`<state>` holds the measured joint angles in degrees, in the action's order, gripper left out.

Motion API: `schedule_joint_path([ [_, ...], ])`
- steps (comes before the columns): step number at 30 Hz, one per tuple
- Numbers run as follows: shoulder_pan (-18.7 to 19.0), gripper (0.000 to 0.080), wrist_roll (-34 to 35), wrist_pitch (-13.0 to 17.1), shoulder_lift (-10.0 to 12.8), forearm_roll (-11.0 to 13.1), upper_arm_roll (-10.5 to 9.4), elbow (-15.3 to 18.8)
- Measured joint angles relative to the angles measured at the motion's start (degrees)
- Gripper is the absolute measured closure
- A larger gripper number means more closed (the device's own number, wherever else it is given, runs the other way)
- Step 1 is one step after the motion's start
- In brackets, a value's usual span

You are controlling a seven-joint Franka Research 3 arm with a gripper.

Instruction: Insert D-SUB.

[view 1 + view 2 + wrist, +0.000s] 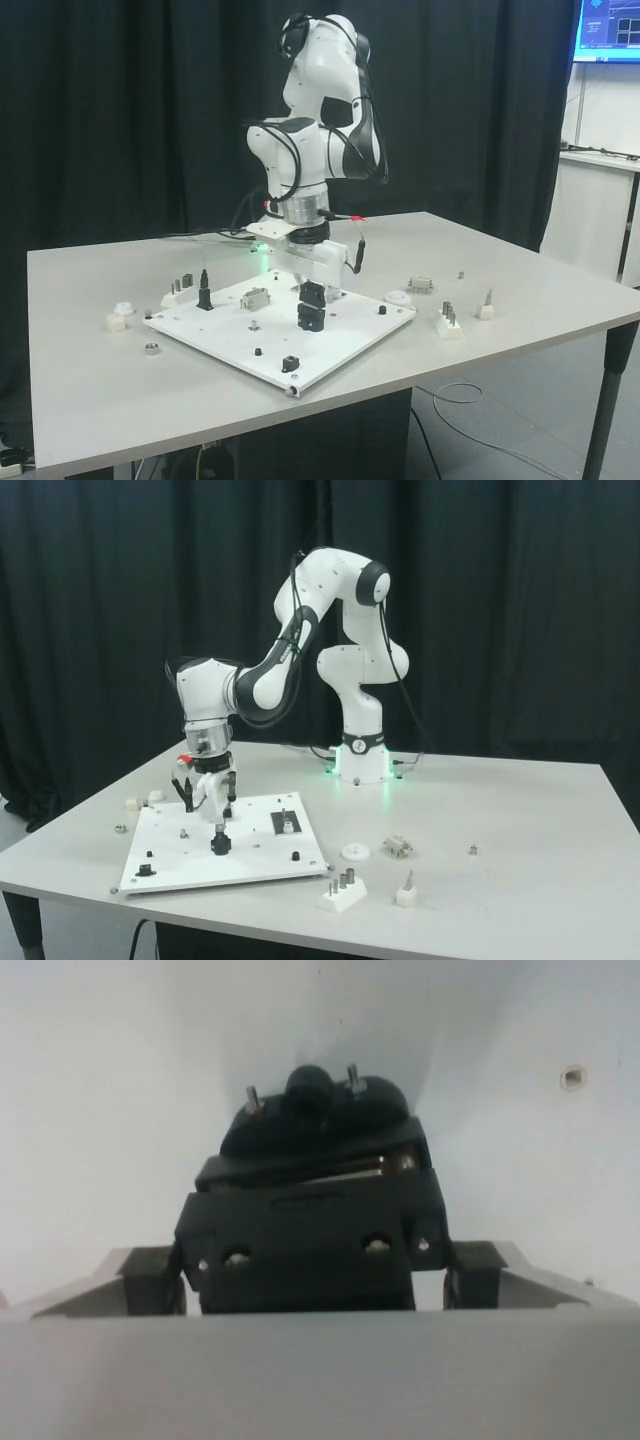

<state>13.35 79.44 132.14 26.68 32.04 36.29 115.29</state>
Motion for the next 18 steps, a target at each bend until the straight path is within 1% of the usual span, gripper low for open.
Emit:
schedule_joint_path([
  [18,0.6,0.0234,-0.7,0.8,-0.3,0.0,0.02,0.9],
])
